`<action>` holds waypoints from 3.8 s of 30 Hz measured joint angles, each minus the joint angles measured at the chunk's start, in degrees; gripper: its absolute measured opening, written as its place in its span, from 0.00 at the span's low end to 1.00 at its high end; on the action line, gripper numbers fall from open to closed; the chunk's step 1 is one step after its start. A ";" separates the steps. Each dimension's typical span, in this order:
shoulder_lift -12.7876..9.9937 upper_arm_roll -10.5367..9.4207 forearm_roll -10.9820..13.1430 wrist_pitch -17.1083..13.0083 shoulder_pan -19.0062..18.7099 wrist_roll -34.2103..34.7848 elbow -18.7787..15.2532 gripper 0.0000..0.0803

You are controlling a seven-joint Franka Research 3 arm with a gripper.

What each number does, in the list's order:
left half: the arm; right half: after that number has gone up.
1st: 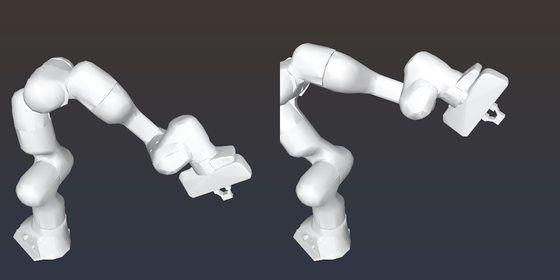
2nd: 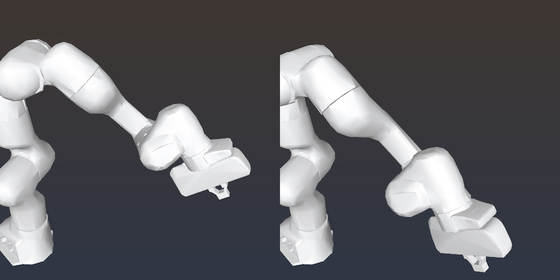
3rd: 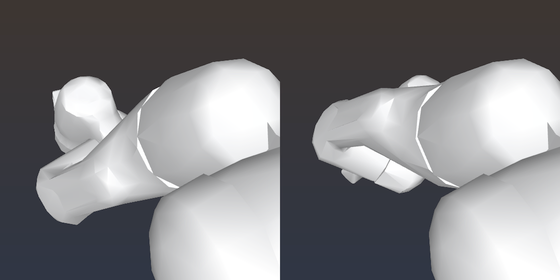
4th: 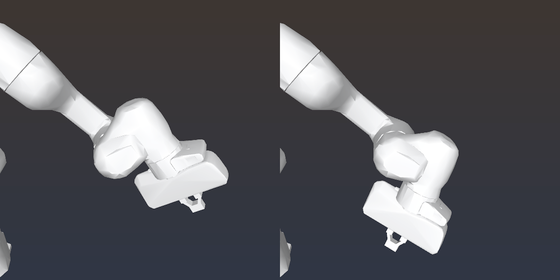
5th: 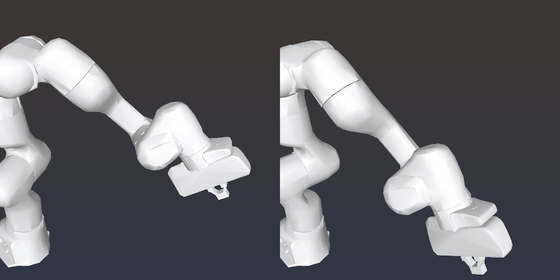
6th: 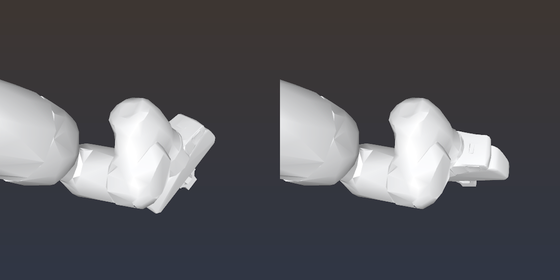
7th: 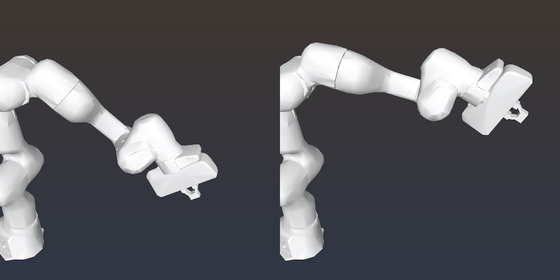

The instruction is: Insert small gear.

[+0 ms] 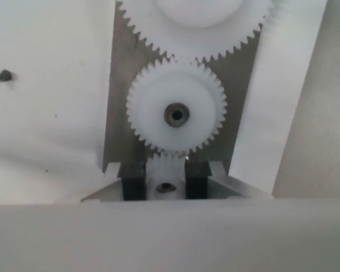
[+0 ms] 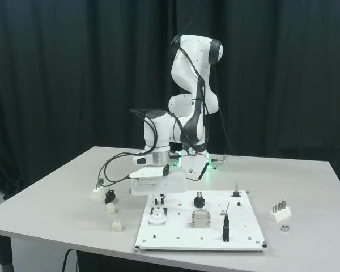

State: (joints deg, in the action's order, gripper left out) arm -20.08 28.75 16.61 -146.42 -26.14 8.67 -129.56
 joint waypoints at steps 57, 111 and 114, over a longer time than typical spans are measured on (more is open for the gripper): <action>1.25 0.17 0.11 -0.11 0.16 -0.08 -0.15 0.94; -0.83 2.34 -1.28 -2.72 1.03 2.35 -0.15 1.00; -1.01 2.29 -1.28 -3.00 1.03 2.17 -0.14 1.00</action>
State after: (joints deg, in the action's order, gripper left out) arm -21.09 31.04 15.33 -149.43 -25.11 10.84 -129.70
